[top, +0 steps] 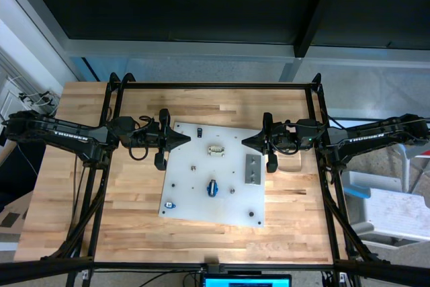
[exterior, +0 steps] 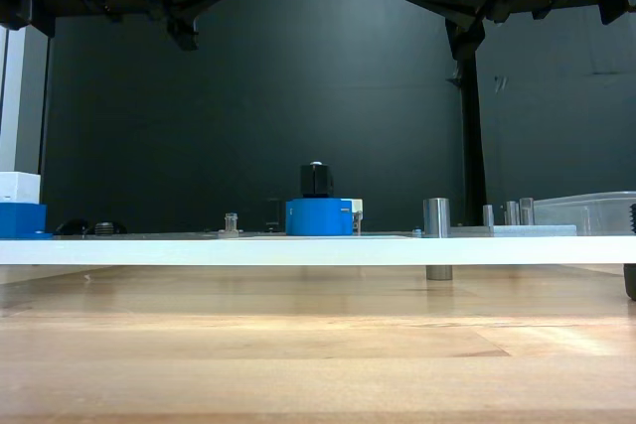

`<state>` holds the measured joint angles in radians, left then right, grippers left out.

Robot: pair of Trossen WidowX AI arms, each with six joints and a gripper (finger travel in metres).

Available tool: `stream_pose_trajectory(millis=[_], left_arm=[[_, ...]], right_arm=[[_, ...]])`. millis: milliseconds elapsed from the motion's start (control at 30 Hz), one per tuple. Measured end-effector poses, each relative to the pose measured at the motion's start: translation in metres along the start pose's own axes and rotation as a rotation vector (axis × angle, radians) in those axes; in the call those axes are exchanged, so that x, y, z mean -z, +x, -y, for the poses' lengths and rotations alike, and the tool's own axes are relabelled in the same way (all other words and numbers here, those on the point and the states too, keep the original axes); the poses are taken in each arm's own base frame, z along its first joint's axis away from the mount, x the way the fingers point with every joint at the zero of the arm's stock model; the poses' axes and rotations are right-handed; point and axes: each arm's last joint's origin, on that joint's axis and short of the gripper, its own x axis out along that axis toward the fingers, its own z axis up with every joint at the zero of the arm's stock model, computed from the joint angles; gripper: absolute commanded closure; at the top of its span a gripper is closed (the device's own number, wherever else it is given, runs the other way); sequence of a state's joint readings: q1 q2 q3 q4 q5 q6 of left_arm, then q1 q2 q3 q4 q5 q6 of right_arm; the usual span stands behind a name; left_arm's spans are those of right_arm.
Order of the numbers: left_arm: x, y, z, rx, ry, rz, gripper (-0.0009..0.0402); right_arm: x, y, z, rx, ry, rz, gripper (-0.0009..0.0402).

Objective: Pick the 16mm cylinder and place it in the container

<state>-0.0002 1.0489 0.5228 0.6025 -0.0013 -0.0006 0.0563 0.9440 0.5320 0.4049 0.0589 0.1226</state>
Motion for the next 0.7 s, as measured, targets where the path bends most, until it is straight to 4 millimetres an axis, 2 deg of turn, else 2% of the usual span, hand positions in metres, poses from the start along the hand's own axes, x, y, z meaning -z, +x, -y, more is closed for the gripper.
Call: stream_pose_trajectory(millis=[200,500,700], left_arm=[[0.000,0.000,0.000,0.000,0.000,0.000,0.0393],[0.000,0.000,0.000,0.000,0.000,0.000,0.0393],[0.000,0.000,0.000,0.000,0.000,0.000,0.0393]], right_arm=[[-0.007,-0.001,-0.002,-0.045,-0.030,0.072,0.0393],[-0.008,0.000,-0.003,-0.044,0.006,0.054,0.0393],[-0.022,0.003,-0.004,-0.027,0.023,-0.014,0.0393]])
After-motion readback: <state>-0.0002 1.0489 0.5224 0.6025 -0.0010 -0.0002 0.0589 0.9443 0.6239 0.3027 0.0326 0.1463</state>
